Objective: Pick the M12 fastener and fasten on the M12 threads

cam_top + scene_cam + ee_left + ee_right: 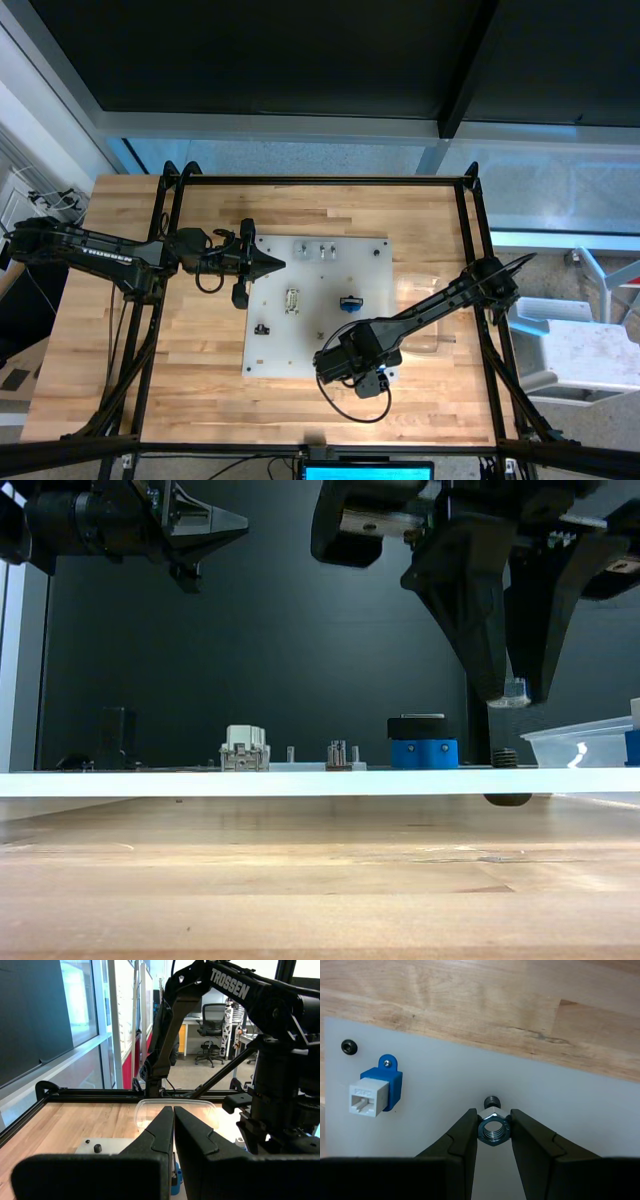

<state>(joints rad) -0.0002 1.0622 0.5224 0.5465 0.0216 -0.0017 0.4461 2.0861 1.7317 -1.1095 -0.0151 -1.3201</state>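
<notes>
Because the view starts at the near edge of the wooden table [200,410], the first thing met is the white board [300,345] lying flat on it, and close to the board's near right edge stands the M12 threads [506,757], a short black ribbed stud with its ribs bare. Directly above it, with a clear gap between, hangs the right gripper [515,693], pointing straight down with its two dark fingers [465,1135] closed on the M12 fastener [493,1130]. The nut is a small silver hexagon, pinched on two opposite flats at the very fingertips, its threaded bore open toward the stud [492,1100], which shows just beyond it. It is likely light and completely rigid, so it will not deform, but its smooth metal faces look slippery and the hold is narrow. The flats are the right place to grip, and any tilt as it meets the thread could cross-thread it or flick it loose. A little farther on sits a blue connector [375,1091], and off the board's right side a clear tray [580,742]. Farthest away, the left gripper [275,264] is parked high over the board's far left edge, its fingers pressed together and holding nothing.
</notes>
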